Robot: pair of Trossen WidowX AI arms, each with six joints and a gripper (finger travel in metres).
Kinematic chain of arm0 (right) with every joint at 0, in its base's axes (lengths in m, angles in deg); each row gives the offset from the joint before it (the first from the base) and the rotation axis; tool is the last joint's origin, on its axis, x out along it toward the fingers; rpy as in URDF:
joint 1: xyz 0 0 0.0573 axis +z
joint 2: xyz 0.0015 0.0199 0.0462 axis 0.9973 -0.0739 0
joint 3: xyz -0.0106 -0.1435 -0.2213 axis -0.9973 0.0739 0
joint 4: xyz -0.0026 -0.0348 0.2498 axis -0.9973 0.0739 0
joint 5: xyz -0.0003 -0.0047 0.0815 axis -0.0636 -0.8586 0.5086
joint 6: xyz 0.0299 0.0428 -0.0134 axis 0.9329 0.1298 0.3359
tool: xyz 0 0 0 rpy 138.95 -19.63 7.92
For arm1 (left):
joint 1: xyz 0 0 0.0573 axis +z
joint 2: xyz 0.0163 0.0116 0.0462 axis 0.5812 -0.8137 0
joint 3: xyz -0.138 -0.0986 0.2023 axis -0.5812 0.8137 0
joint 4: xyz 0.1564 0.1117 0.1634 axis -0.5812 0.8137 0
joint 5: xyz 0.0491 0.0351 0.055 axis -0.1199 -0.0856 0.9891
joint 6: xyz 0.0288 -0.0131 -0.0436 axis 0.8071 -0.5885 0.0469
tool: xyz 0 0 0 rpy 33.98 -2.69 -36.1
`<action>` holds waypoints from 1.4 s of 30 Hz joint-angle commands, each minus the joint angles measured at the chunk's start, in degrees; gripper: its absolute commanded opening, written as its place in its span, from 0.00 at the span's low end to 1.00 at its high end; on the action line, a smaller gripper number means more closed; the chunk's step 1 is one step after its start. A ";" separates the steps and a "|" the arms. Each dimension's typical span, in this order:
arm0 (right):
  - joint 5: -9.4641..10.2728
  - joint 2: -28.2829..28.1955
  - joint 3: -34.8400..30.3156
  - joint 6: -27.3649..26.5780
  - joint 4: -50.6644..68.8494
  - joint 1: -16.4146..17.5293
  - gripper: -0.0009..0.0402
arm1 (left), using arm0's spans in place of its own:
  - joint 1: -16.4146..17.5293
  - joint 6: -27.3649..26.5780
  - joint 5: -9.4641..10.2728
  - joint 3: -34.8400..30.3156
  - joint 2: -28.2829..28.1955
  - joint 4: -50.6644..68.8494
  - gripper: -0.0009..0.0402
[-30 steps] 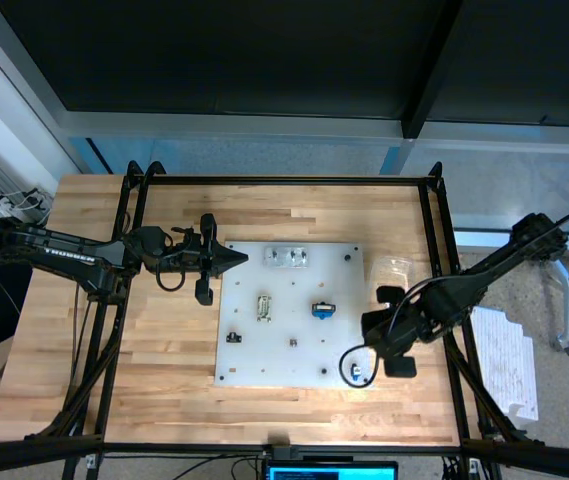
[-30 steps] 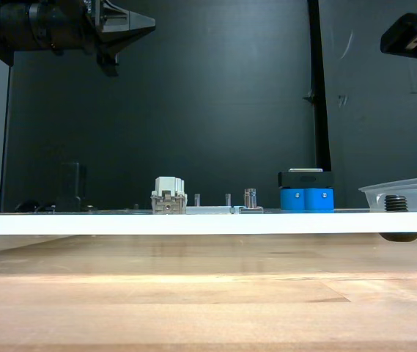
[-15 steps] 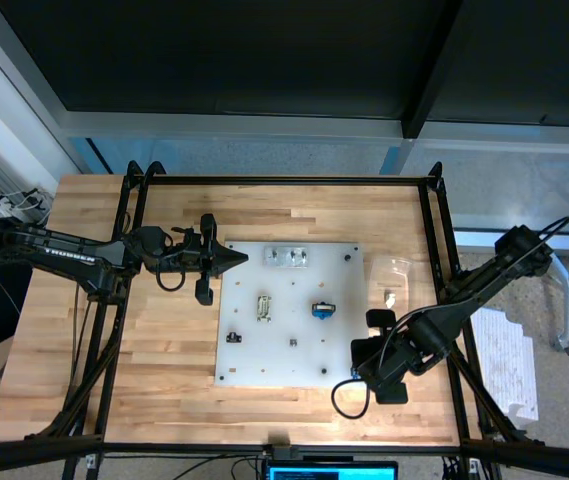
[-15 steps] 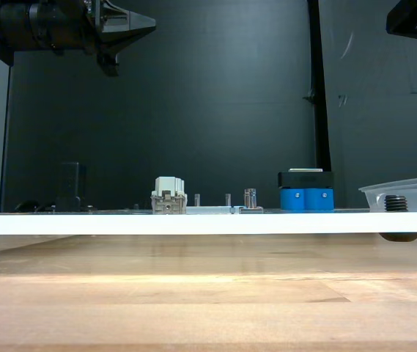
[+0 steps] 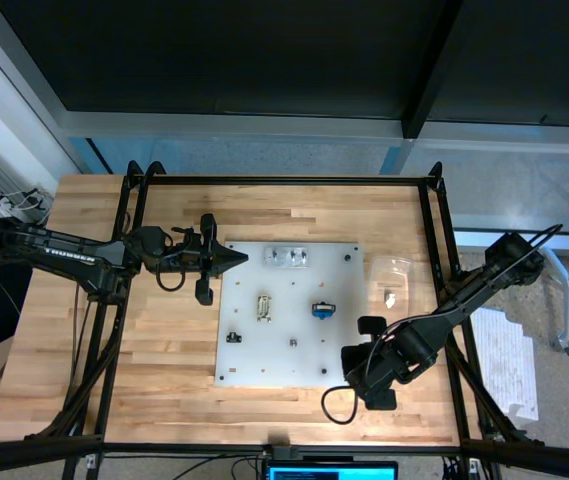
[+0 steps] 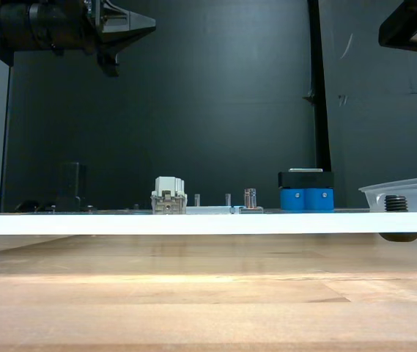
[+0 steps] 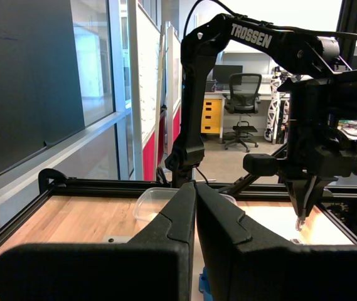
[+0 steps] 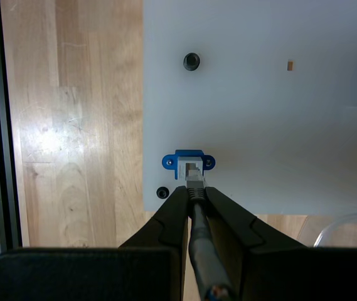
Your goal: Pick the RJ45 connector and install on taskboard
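High view shows two arms, one white board (image 5: 282, 290), one clear tray (image 5: 396, 268), and one small white piece (image 5: 390, 298) on the wood just beside the tray's near edge. About seven small fittings stand on the board, among them a silver pair (image 5: 287, 257), a beige block (image 5: 262, 307) and a blue one (image 5: 321, 310). One connector (image 8: 194, 177) shows in the right wrist view, on the end of a grey cable (image 8: 198, 232).

The board lies mid-table (image 5: 164, 350) with bare wood on every side, most of it to the left. A black frame (image 5: 284, 181) runs along the table's edges. The tray sits just off the board's far right corner.

The left arm stretches in level from the left. The left gripper (image 5: 232, 258) points at the board's far left corner. Its fingers are pressed together on nothing, and in the low view it hangs well above the board.

The right arm reaches in slantwise from the right, bent down at the wrist. The right gripper (image 8: 194, 190) hangs over the board's near right corner and points straight down. Its fingers are narrow, clamped on the cable just behind the connector.

The connector's tip lines up with the mouth of a blue socket (image 8: 188, 162), which sits close to the board's edge with a black screw (image 8: 162, 192) beside it. I cannot tell whether the connector is seated or only above the socket.
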 commanded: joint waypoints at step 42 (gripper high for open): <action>1.05 -1.14 3.98 -0.35 -4.13 -0.48 0.02 | 0.00 0.00 0.00 -0.02 -0.02 0.00 0.02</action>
